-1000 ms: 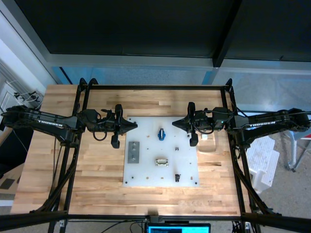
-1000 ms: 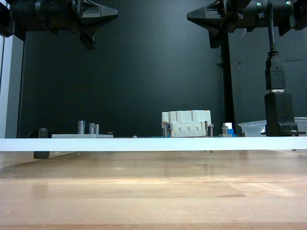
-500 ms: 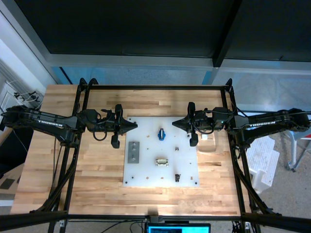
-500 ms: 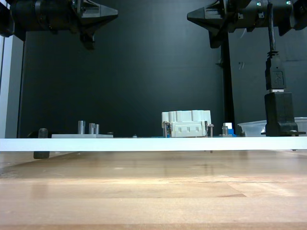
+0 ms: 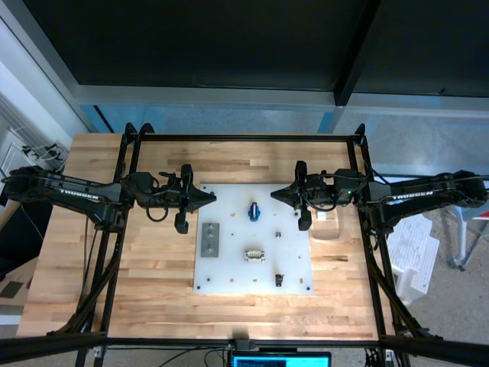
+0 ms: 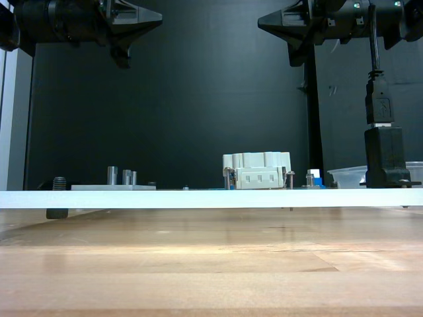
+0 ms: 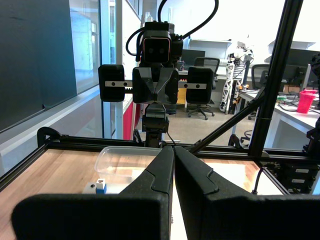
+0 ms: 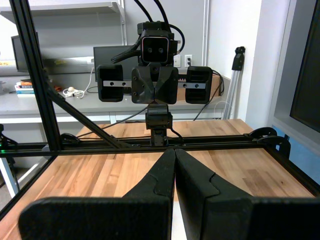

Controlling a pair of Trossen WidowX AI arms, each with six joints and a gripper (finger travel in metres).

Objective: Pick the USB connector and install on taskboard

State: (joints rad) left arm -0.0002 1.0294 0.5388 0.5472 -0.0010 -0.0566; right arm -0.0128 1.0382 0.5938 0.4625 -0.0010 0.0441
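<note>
While both arms are held level, high above the table (image 5: 153,290), nothing is gripped by either of them. The left gripper (image 5: 208,196) is seen over the far left edge of the taskboard (image 5: 229,267), pointed inward. In the left wrist view its fingers (image 7: 157,172) are pressed together along their whole length, with nothing between them. The right gripper (image 5: 276,193) is placed over the far right part of the taskboard and is pointed toward the left one. Its fingers (image 8: 160,175) are also closed on each other and nothing is held.

The USB connector (image 6: 379,109) is found in the low view at the right side of the taskboard. It is set upright on top of a black block (image 6: 385,158), and a thin cable is seen rising from it. How deep it is seated cannot be told. In the high view this black block (image 5: 280,279) is near the front edge of the taskboard.

On the white plate a grey metal block (image 5: 209,239), a blue knob (image 5: 254,211) and a silver socket (image 5: 254,255) are also mounted, well apart from each other. A clear plastic container (image 5: 327,228) is placed on the wood, just beside the right edge of the taskboard.
</note>
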